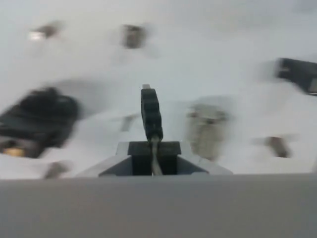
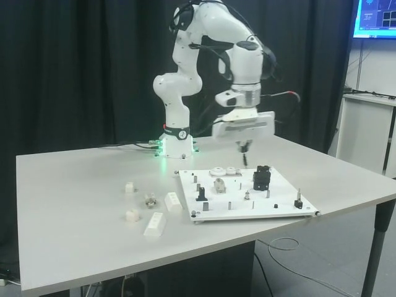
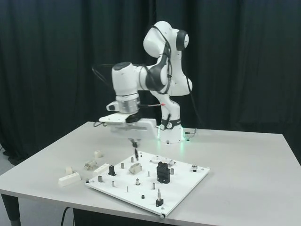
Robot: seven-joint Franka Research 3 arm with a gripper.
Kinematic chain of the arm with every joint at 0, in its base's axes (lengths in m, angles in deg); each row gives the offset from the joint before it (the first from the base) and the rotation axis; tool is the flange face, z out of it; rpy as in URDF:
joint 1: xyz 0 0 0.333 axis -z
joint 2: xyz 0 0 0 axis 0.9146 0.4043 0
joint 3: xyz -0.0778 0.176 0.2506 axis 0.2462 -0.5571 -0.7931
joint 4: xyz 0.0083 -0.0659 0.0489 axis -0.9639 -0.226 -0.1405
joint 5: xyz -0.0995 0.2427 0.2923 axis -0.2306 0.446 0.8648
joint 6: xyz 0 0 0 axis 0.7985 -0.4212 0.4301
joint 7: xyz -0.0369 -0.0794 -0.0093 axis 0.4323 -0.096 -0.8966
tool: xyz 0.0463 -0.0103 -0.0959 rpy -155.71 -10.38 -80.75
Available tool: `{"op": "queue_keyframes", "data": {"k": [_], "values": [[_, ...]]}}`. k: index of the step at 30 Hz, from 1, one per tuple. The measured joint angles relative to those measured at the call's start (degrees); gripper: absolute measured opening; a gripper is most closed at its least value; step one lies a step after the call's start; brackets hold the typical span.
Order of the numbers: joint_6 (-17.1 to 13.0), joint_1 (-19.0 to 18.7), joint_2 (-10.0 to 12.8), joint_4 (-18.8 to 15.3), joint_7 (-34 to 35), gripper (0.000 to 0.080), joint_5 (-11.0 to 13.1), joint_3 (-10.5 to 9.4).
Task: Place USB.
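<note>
My gripper (image 1: 152,148) is shut on a black USB plug (image 1: 150,111), which hangs down from the fingertips over the white board (image 2: 281,207). In the first room view the gripper (image 2: 244,147) hovers above the board's far side, with the USB plug (image 2: 245,157) a short way above the parts there. In the second room view the gripper (image 3: 133,141) and the USB plug (image 3: 136,152) hang over the board's (image 3: 183,193) back left part. A black block (image 1: 39,119) and a grey fitting (image 1: 207,126) lie on the board to either side of the plug.
The board carries a black block (image 2: 261,178), white round parts (image 2: 224,171), a small black bracket (image 2: 202,195), pegs and posts. Several white blocks (image 2: 155,224) and a small metal piece (image 2: 149,200) lie on the grey table (image 2: 74,204) beside the board. The arm's base (image 2: 176,145) stands behind.
</note>
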Motion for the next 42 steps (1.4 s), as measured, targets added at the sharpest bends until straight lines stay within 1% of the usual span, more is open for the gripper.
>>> {"op": "queue_keyframes", "data": {"k": [5, 16, 23, 28, 34, 42], "values": [[-0.39, -3.65, -0.27, 0.07, 3.0, 0.0025, 0.82, -0.22], [-0.51, -12.5, -0.65, 0.02, 11.01, 0.0025, 0.86, -0.36], [-1.19, -17.76, -0.64, -1.03, 15.7, 0.0025, 0.86, -1.18], [-3.56, -21.54, -0.61, -2.68, 19.68, 0.0025, 0.86, -1.76], [-7.72, -25.84, -0.52, -5.16, 23.62, 0.0025, 0.71, -2.17], [-12.32, -30.55, -0.07, -7.79, 28.23, 0.0025, -0.26, -2.26]]}}
